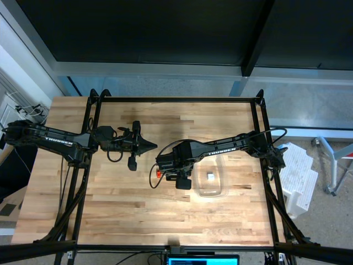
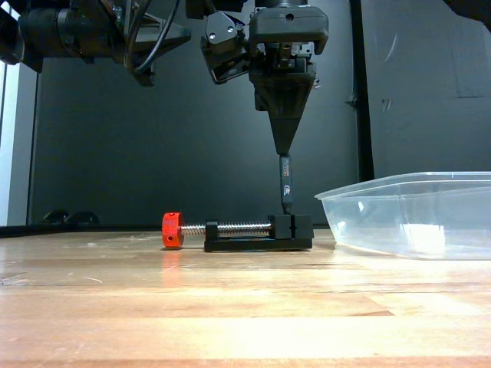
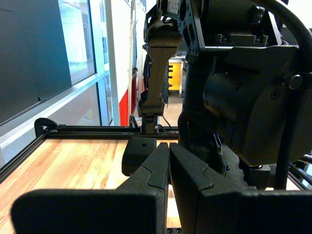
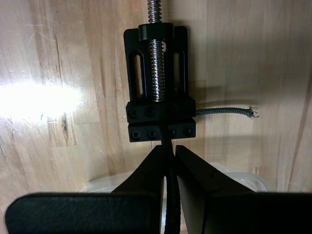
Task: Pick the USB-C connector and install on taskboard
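Wooden table — right hand pinching USB-C connector upright on taskboard, left hand pressed together, aloft nearby

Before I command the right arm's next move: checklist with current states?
1. Right gripper shut on the USB-C connector: ok.
2. Connector upright, its lower end at the taskboard clamp block: ok in the low view.
3. Connector fully seated: cannot tell.
4. Left gripper shut, off to the left of the taskboard: ok.
5. Clear tray apart from the taskboard: ok, bare wood shows between them in the right wrist view.
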Robot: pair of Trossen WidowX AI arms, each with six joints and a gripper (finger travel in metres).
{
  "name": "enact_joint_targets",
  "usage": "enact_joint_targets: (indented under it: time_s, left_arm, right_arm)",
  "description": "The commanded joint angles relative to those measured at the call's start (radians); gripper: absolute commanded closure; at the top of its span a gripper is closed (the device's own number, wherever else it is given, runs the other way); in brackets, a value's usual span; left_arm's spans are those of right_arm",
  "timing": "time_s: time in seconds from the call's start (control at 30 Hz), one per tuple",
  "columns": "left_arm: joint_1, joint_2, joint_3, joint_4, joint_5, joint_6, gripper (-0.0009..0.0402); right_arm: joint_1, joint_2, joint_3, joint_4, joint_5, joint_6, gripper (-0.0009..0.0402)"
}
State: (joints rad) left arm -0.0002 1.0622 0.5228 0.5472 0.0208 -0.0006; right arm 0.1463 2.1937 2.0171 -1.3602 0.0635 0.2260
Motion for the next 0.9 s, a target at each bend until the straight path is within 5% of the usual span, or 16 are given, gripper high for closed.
enact_joint_targets:
  time_s: [0.03,0.9]
  left_arm:
    - [0.0,0.0,0.0,0.0,0.0,0.0,0.0393]
    - [0.0,0.0,0.0,0.0,0.0,0.0,0.0393]
  right_arm:
    - [0.0,0.007,-0.005,0.003,-0.003,0.0,0.0393]
    - [0.005,-0.072,-0.004,-0.003,-0.003,-0.003,0.0263]
